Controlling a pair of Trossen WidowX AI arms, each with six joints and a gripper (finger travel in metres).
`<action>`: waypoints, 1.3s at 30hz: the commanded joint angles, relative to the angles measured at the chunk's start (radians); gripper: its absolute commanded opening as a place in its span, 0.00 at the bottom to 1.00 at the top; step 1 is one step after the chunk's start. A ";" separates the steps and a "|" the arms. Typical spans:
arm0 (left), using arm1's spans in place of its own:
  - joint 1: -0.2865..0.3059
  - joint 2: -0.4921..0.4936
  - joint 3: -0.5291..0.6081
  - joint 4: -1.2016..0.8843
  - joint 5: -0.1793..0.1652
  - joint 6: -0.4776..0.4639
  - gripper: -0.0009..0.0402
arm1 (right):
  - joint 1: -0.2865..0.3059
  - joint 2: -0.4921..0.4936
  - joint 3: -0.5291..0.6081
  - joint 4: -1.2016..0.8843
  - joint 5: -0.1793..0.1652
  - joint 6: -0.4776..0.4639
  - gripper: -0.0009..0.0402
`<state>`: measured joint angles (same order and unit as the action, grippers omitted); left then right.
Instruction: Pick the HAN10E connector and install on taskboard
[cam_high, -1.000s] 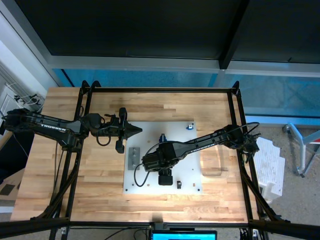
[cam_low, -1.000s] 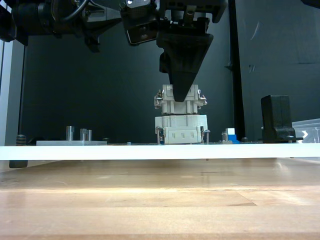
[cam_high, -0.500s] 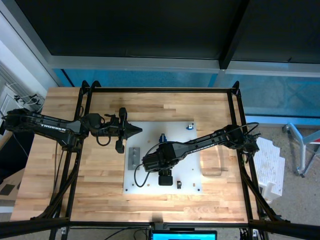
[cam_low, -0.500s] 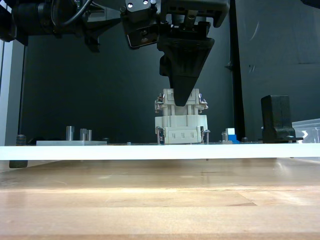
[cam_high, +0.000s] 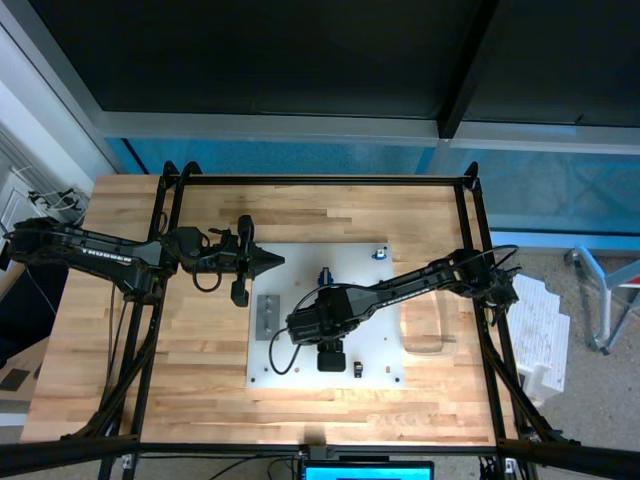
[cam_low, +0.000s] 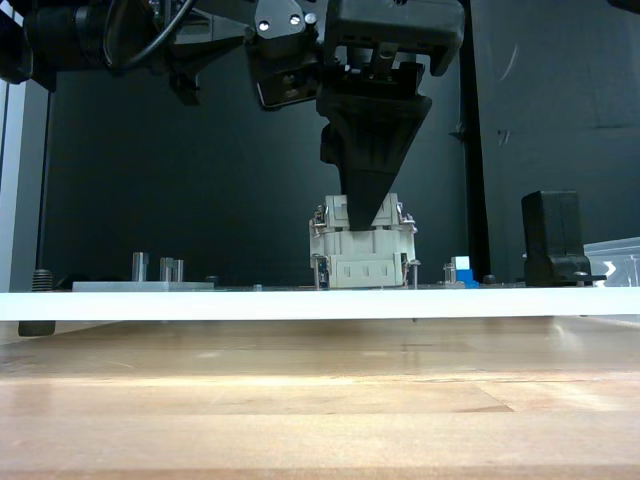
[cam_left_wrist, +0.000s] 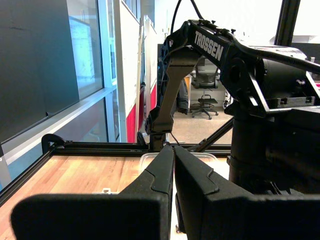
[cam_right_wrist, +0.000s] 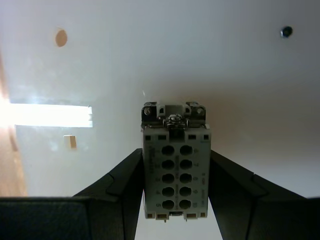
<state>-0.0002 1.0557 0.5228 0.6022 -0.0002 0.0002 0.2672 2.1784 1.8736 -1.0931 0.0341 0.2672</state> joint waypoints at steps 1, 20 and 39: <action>0.000 0.000 0.000 0.000 0.000 0.000 0.02 | 0.000 0.021 -0.013 0.018 -0.002 0.001 0.04; 0.000 0.000 0.000 0.000 0.000 0.000 0.02 | 0.002 0.005 -0.013 0.017 -0.005 0.003 0.06; 0.000 0.000 0.000 0.000 0.000 0.000 0.02 | 0.004 -0.021 0.015 0.000 -0.008 0.012 0.72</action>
<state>-0.0002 1.0554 0.5228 0.6025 -0.0002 0.0002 0.2703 2.1639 1.8797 -1.0847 0.0231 0.2790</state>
